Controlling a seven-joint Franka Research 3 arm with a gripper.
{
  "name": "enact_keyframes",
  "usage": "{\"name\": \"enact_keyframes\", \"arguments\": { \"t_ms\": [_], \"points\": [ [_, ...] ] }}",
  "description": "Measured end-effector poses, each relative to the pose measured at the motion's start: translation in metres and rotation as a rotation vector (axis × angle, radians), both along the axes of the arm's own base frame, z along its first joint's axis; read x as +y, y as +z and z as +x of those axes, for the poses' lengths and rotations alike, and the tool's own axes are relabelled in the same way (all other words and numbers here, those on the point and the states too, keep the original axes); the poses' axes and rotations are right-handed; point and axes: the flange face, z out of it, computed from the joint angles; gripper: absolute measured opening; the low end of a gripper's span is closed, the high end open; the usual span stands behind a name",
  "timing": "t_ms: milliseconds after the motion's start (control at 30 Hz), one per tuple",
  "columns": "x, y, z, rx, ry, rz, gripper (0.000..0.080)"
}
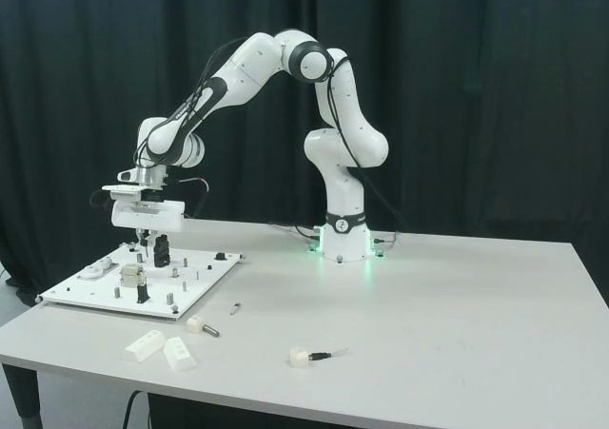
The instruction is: Insert square peg 1.
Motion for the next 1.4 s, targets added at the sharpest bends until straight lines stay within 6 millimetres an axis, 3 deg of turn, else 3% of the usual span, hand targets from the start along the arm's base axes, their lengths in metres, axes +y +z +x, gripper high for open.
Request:
{"name": "enact_keyframes", "arguments": {
  "t_ms": [933,1400],
  "points": [
    [0.001,0.0,0.0,0.001,0.0,-0.004,0.0031],
    [-0.011,0.018,-0.009,-0.019,-0.026,-0.045,0.0031]
  ]
}}
